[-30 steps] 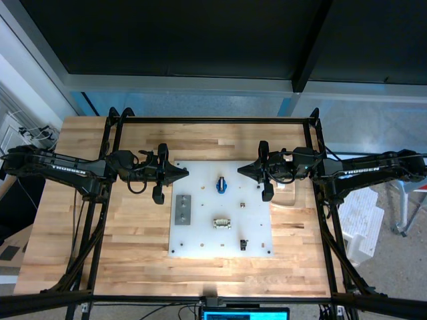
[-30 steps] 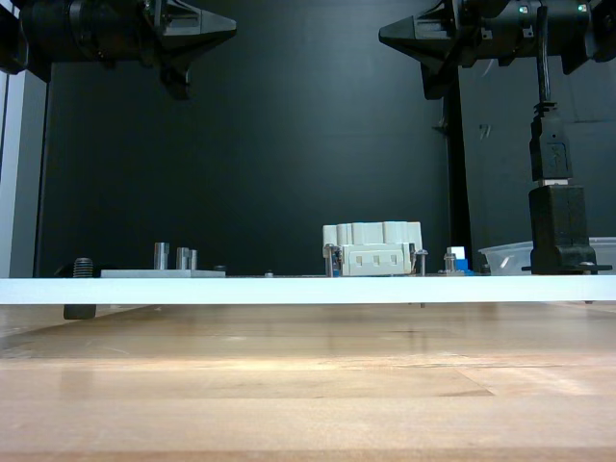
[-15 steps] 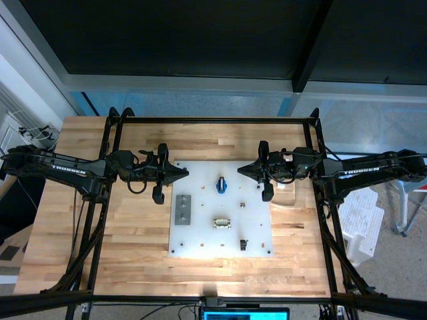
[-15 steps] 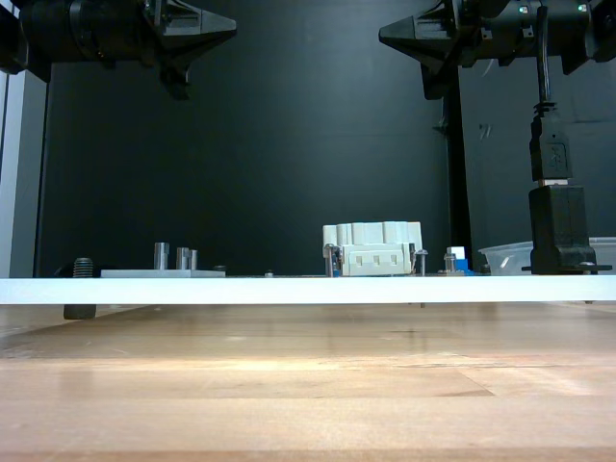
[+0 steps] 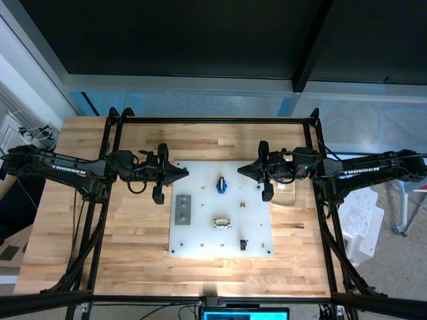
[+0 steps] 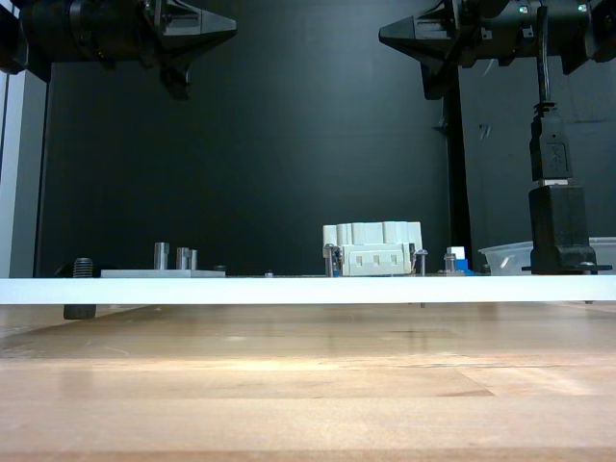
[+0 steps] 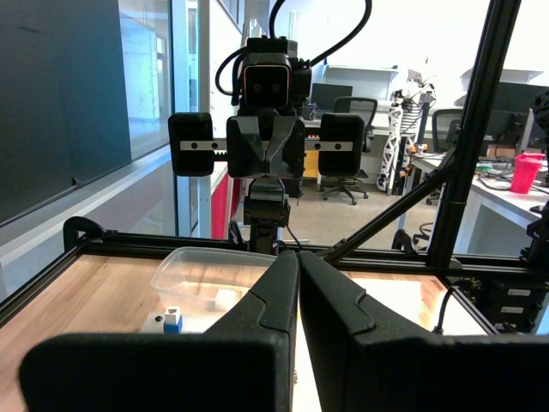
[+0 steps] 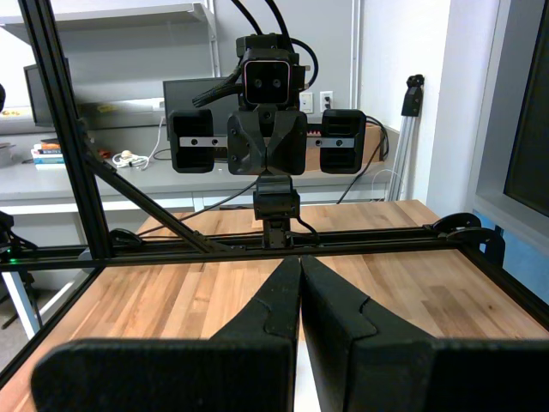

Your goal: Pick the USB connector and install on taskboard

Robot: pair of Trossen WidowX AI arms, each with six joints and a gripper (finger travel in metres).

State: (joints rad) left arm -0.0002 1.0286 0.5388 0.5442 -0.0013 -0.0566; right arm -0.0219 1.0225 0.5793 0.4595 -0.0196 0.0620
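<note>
Two arms high, level, facing | left black gripper (image 5: 185, 173) over flat white square taskboard (image 5: 200, 235) far-left corner, jaws together | right black gripper (image 5: 241, 168) over far edge, jaws together | tiny black USB connector (image 6: 551, 154) upright in small black port (image 6: 561, 231), near-right.

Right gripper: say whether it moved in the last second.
No. The right gripper sits shut over the taskboard, far right edge, same gap to the blue knob. The left gripper, shut, hangs over the far left edge.

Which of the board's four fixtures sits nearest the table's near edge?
The small black port, nearer than the metal socket. Left gripper and right gripper hover shut above the far side of the taskboard.
</note>
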